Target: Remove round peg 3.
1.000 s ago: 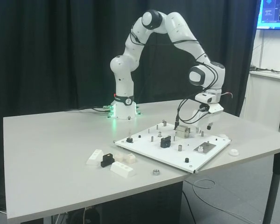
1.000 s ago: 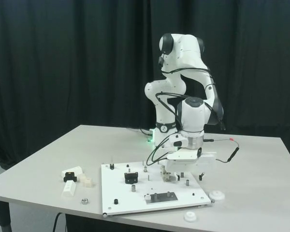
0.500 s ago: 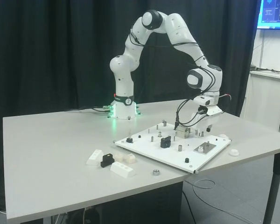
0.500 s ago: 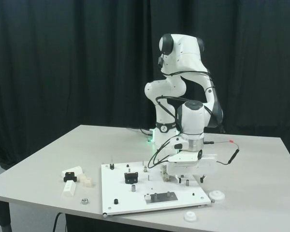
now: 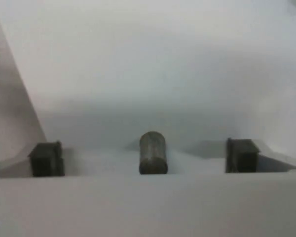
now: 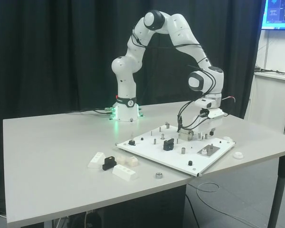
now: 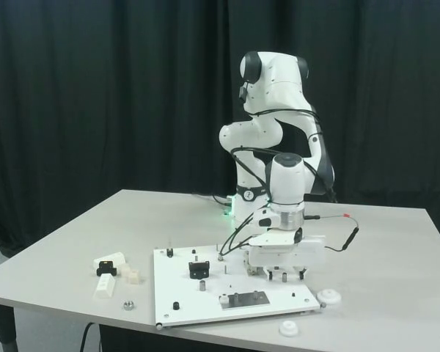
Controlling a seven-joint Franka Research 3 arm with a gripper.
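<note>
Round peg 3 stands upright on the white board in the wrist view, right between the two black fingertips, which are spread wide and not touching it. In the first room view, the gripper has come down low over the board. In the second room view, the gripper has dropped too. I think squeezing comes next.

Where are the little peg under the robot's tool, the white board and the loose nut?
round peg (image 5: 153,153): wrist view, its side, between the fingertips.
white board (image 6: 147,153): first room view, a bare patch.
nut (image 6: 158,175): first room view, its top.
</note>
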